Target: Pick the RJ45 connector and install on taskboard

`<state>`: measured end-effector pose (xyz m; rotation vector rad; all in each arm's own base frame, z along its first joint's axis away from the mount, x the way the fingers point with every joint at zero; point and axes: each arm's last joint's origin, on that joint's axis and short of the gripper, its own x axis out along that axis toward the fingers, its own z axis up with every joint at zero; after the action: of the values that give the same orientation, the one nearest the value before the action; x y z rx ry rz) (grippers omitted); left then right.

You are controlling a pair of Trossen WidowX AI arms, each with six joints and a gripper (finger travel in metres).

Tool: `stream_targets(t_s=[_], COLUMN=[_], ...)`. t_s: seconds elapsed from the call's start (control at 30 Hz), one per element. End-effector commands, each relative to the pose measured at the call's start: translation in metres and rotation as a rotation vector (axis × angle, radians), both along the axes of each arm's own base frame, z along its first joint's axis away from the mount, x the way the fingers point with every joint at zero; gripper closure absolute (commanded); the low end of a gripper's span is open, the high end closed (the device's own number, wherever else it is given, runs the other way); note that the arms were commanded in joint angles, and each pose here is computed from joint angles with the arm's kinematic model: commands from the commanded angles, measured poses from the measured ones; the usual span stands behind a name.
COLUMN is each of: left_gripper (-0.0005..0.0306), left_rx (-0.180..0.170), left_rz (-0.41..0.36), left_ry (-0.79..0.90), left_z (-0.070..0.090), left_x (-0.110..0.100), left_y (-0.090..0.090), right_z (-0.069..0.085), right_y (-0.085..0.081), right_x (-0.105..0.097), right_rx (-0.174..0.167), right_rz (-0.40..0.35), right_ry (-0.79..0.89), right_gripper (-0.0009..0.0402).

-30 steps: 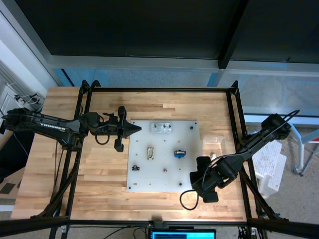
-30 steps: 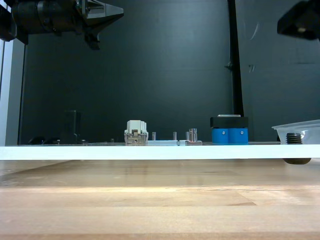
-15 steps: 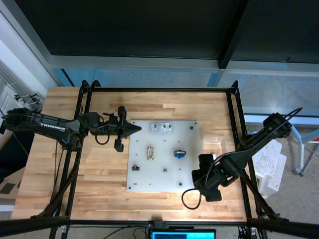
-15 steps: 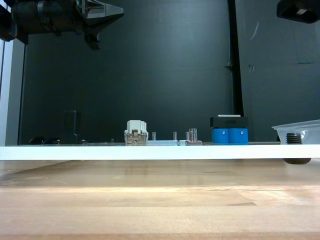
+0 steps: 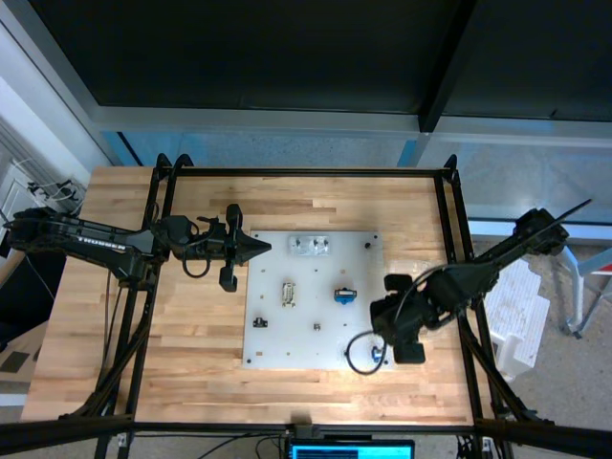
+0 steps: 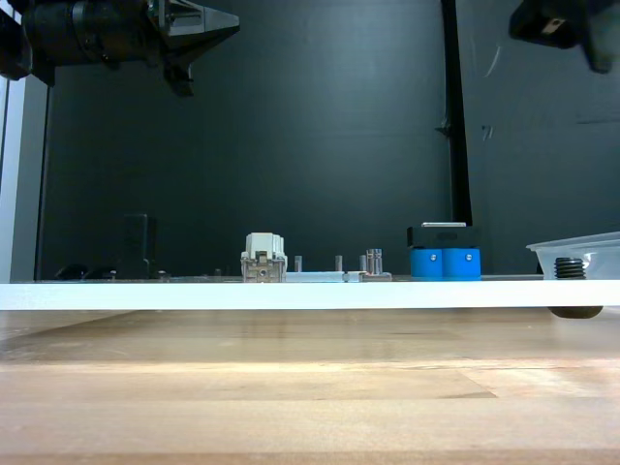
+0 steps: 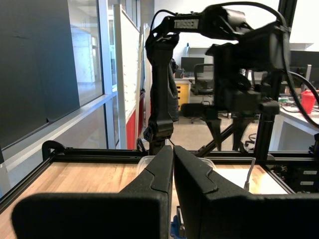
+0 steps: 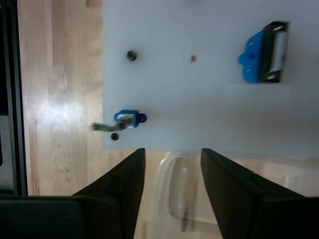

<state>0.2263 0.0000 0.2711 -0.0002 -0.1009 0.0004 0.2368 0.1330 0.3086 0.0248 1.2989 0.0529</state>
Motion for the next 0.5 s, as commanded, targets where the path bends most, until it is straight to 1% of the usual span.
stream_targets(t_s=[0.03, 0.13, 0.23, 0.27, 0.37, 0.43, 0.5], left_gripper=[0.03, 0.03, 0.03, 0.03, 0.03, 0.03, 0.03], left_rx=[0.0, 0.0, 0.0, 0.0, 0.0, 0.0, 0.0], left_rz=[0.0, 0.0, 0.0, 0.0, 0.0, 0.0, 0.0], left_ry=[0.0, -0.001, 0.0, 0.0, -0.001, -0.001, -0.001], left_z=[0.0, 0.0, 0.0, 0.0, 0.0, 0.0, 0.0], left_x=[0.0, 0.0, 0.0, 0.0, 0.0, 0.0, 0.0], left_y=[0.0, 0.0, 0.0, 0.0, 0.0, 0.0, 0.0], right_z=[0.005, 0.012, 0.017, 0.018, 0.021, 0.024, 0.029], right_y=[-0.014, -0.03, -0.049, -0.056, -0.074, -0.084, -0.093], right_x=[0.002, 0.003, 0.006, 0.007, 0.009, 0.011, 0.013], right_rx=[0.0, -0.005, -0.011, -0.015, -0.033, -0.041, -0.044], right_rz=[-0.011, -0.017, -0.048, -0.061, -0.067, -0.068, -0.077], right_ry=[-0.022, -0.048, -0.07, -0.075, -0.091, -0.118, -0.17], right_gripper=[0.0282, 0.0308, 0.0339, 0.0352, 0.0396, 0.0389, 0.039])
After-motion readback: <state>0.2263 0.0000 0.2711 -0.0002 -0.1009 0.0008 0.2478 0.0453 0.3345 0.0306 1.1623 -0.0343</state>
